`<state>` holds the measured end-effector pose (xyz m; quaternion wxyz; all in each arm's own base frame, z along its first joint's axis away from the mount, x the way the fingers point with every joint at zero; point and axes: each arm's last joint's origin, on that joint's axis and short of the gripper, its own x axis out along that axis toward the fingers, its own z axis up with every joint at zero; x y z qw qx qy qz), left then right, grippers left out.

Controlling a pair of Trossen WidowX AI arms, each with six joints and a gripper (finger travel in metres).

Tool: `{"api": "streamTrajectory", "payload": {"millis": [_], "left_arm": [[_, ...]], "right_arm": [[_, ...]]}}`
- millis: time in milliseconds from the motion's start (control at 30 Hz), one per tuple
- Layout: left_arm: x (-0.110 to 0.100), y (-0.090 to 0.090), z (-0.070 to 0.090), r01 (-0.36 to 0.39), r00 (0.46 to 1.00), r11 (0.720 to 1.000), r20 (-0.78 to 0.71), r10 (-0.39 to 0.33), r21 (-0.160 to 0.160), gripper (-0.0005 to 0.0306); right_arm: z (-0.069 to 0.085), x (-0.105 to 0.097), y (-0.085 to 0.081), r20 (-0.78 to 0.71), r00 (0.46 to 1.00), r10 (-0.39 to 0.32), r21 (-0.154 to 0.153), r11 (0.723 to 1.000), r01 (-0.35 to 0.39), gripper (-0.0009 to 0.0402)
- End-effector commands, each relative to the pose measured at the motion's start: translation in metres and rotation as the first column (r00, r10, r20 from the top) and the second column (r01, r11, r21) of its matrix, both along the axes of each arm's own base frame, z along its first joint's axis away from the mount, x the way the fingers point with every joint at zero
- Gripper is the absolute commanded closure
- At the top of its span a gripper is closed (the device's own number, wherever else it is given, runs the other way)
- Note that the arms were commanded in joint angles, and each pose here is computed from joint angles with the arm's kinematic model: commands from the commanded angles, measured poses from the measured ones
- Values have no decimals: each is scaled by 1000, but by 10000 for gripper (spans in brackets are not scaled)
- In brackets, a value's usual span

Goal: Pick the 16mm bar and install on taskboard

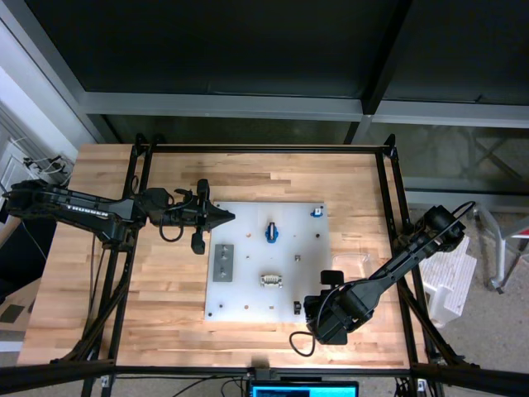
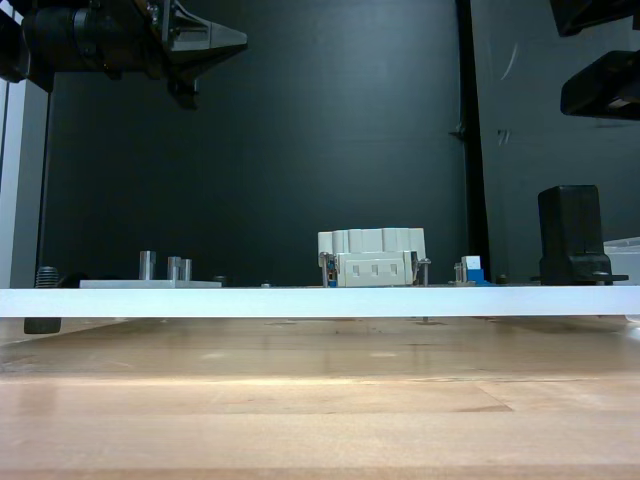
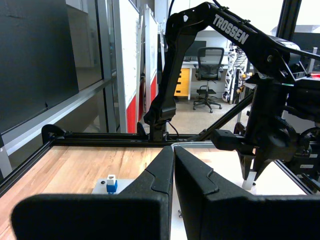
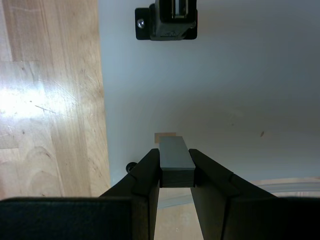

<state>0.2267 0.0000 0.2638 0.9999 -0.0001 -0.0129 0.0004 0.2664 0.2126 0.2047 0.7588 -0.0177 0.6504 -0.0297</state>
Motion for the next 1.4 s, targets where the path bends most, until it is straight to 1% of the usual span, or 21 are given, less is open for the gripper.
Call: {"api": "streamTrajectory", "payload": {"millis": [33,267,867,1233,1400], "left_arm": [[0,0,0,0,1000,1000,0,0,0,300],[0,0,0,0,1000,1000,0,0,0,300],[0,0,0,0,1000,1000,0,0,0,300],[0,0,0,0,1000,1000,1,0,0,300],[0,0,0,0,1000,1000,0,0,0,300]], "right_arm": [[-1,0,0,1,1000,-1,2,1000,1,386],[-1,0,1,9,1000,0,7,1000,0,386],[-3,0,0,5,1000,4,5,1000,-4,386],[-3,1,1,14,1000,4,16,1000,-4,386],[-4,1,1,14,1000,4,16,1000,-4,386]]}}
